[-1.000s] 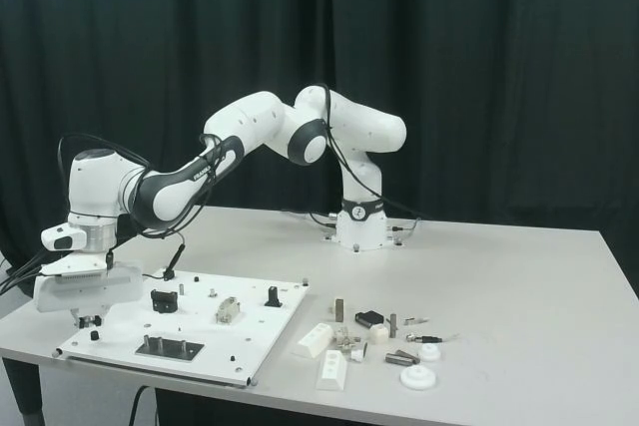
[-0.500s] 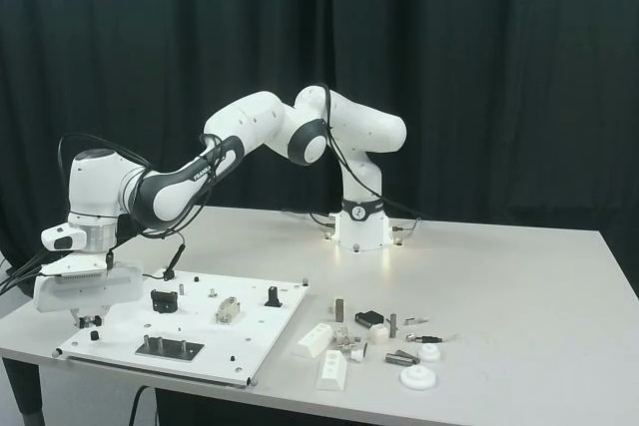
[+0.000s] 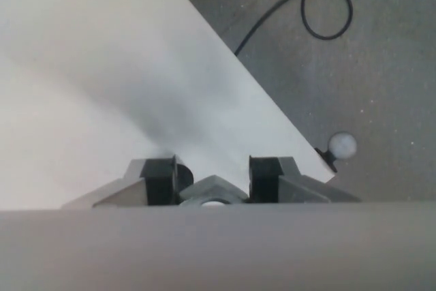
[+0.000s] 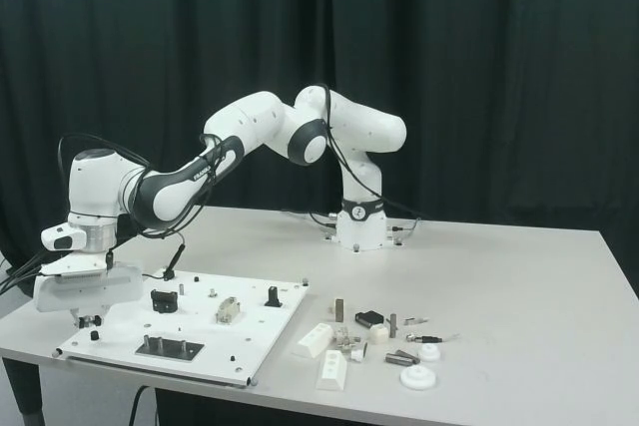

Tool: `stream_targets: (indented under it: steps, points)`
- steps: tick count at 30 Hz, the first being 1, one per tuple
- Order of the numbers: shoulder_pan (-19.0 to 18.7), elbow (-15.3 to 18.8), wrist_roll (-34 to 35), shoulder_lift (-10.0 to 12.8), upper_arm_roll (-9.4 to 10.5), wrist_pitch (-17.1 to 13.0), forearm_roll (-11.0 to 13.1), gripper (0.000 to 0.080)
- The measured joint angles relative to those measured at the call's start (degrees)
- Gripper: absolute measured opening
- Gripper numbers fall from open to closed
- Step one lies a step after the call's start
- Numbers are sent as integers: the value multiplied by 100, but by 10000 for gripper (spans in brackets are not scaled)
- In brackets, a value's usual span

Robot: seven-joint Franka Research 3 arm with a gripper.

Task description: Place bolt 4.

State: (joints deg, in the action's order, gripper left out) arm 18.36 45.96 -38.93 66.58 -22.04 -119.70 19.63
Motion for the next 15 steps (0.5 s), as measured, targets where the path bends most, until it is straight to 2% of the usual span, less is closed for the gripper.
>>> stream_targets:
  steps: [9,15]
  points:
    - [-2,0,189,0,-2,16,5,224]
    - [-49,0,380,-2,-2,153,51,224]
